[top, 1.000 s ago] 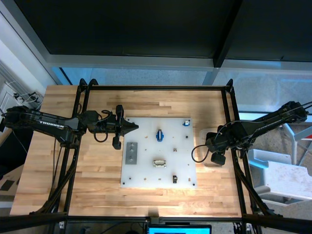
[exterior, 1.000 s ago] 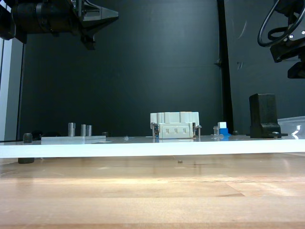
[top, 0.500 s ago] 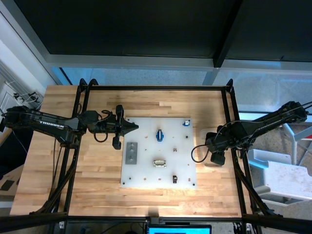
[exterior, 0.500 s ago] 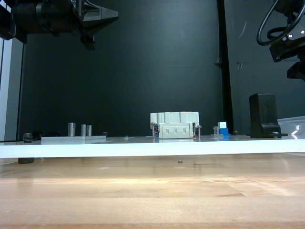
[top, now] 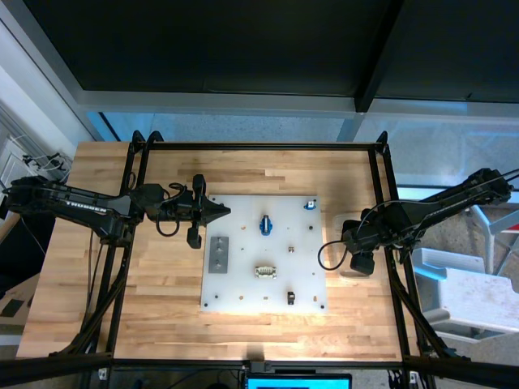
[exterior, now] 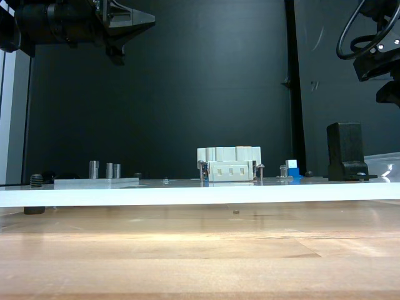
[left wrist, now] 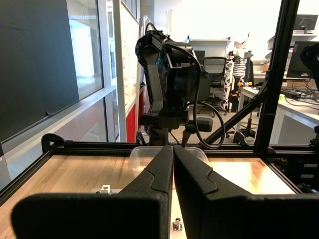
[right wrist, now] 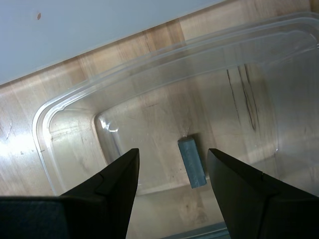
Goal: Pick the 16mm bar from the taskboard and place it in the container
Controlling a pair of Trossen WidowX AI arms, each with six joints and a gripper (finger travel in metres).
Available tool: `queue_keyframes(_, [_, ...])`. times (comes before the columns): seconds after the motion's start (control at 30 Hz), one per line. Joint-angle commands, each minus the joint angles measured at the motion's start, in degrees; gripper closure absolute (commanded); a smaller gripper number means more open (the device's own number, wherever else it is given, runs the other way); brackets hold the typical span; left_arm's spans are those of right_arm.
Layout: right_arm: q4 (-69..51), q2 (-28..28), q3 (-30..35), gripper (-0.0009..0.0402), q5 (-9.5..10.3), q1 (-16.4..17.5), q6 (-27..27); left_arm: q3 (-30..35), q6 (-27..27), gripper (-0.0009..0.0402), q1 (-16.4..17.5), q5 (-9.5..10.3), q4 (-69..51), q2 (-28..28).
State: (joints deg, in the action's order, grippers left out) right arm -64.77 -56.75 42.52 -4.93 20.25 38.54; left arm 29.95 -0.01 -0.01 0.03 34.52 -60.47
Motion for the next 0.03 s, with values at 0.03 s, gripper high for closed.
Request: queue_keyframes(0.03, [0.0, 0.0, 0.0, 0.0204, 0.0, 0.0, 0.0, 0.0, 0.0, 0.0393, 0.0, -0.02, 0.0, 0.0])
